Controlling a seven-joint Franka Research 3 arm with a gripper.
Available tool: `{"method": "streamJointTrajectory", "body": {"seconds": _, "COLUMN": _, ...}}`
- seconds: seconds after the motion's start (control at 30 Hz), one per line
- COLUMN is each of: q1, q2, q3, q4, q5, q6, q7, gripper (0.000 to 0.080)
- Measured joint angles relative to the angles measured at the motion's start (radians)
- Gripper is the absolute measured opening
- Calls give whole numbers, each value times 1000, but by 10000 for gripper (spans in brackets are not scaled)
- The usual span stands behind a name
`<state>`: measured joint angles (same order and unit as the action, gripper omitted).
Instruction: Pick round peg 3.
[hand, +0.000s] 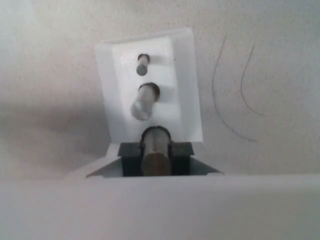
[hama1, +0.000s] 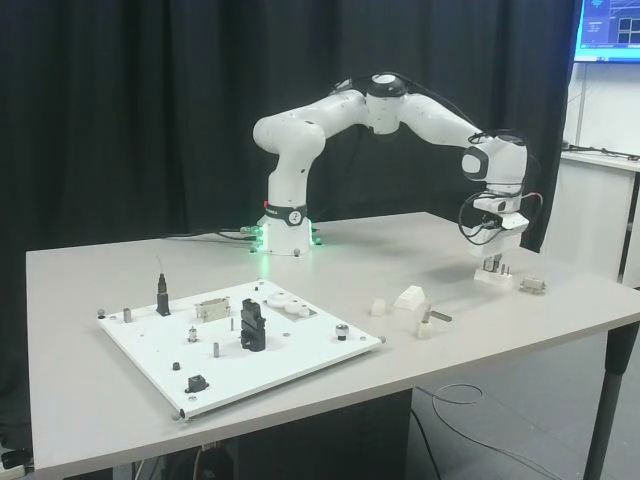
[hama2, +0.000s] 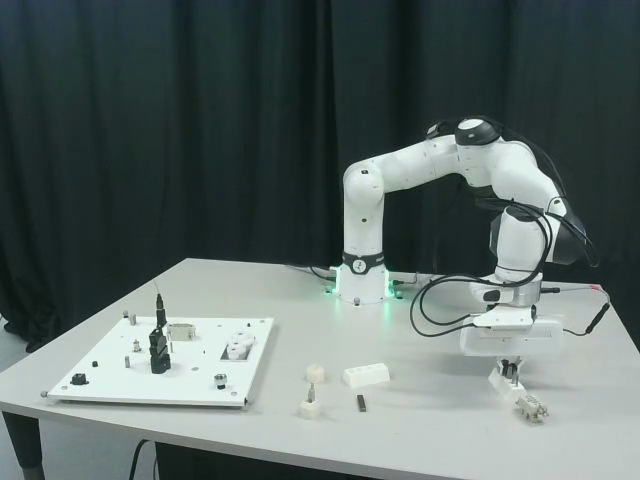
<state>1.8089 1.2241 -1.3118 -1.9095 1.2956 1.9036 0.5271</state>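
Gripper (hand: 156, 156) clenches the thickest peg (hand: 156, 150), which stands in the white holder (hand: 150, 90) beside two thinner pegs (hand: 144, 85), near the grey table's (hama1: 560, 320) far edge.

Three round pegs (hand: 145, 100) stand in one white holder (hand: 185, 95) on one grey table (hand: 270, 75).
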Motion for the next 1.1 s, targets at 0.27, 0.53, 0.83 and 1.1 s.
{"method": "streamJointTrajectory", "body": {"seconds": 0.27, "q1": -5, "q2": -5, "q3": -5, "q4": 0, "q5": 0, "q6": 1, "q7": 0, "gripper": 114}}
{"method": "streamJointTrajectory", "body": {"seconds": 0.53, "q1": -8, "q2": -15, "q3": -13, "q4": 0, "q5": 0, "q6": -4, "q7": 0, "gripper": 114}}
{"method": "streamJointTrajectory", "body": {"seconds": 0.83, "q1": -7, "q2": -27, "q3": -32, "q4": 0, "q5": -2, "q6": -28, "q7": 0, "gripper": 114}}
{"method": "streamJointTrajectory", "body": {"seconds": 1.1, "q1": -6, "q2": -40, "q3": -57, "q4": 0, "q5": -7, "q6": -68, "q7": 0, "gripper": 114}}
